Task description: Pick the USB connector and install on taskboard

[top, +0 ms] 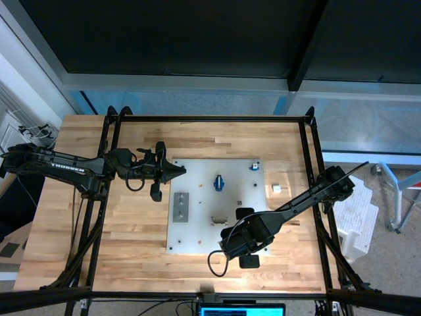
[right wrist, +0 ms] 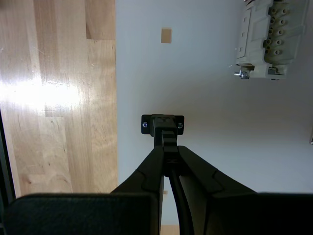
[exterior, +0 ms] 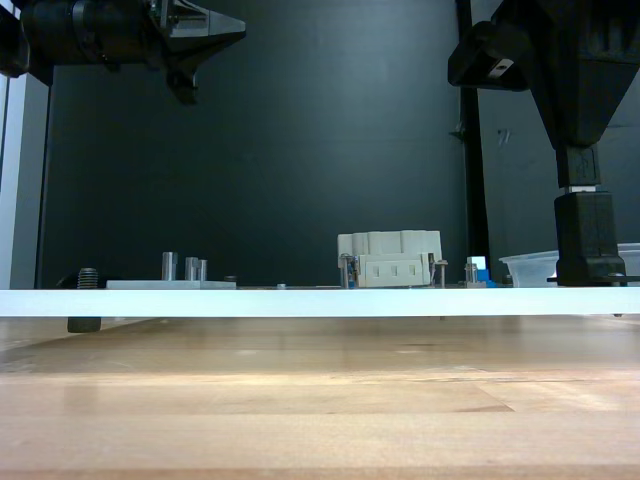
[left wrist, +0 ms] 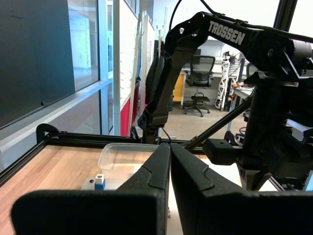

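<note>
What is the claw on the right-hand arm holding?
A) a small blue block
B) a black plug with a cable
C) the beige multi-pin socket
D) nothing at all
B: the right gripper is shut on the black plug, cable trailing back between its fingers, low over the white taskboard. The left gripper hangs shut and empty, high over the board's left edge.

A lab is being suggested by a black metal frame [top: 210,119], light wooden bench [top: 131,224], black office chair [left wrist: 200,63] and glass partitions [left wrist: 83,49].
</note>
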You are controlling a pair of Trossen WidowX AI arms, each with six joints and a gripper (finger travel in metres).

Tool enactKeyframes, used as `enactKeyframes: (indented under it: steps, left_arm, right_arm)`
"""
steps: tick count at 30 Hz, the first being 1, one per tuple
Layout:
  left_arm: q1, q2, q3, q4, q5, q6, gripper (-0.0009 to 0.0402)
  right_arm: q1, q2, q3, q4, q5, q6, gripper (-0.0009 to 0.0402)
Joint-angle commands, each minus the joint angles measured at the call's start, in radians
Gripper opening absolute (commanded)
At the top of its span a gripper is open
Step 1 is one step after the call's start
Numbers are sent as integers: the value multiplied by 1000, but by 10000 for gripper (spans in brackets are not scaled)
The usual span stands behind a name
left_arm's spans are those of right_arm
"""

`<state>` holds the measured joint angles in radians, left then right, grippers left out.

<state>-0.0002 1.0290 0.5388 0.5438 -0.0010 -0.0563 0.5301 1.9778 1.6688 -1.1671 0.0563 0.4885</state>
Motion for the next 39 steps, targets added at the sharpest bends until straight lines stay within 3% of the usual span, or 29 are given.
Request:
enactKeyframes:
  steps: [1,21,32,39]
  left_arm:
    - [0,0,0,0,0,0,0]
    - [0,0,0,0,0,0,0]
    - [0,0,0,0,0,0,0]
    - [0,0,0,0,0,0,0]
  right_arm:
    - [1,8,-4,-9,-6,1,0]
    - [11,-2,-4,2,-6,1,1]
    - [14,-8,4,8,-5,3,48]
    - [16,-20,4,10,-4,6,54]
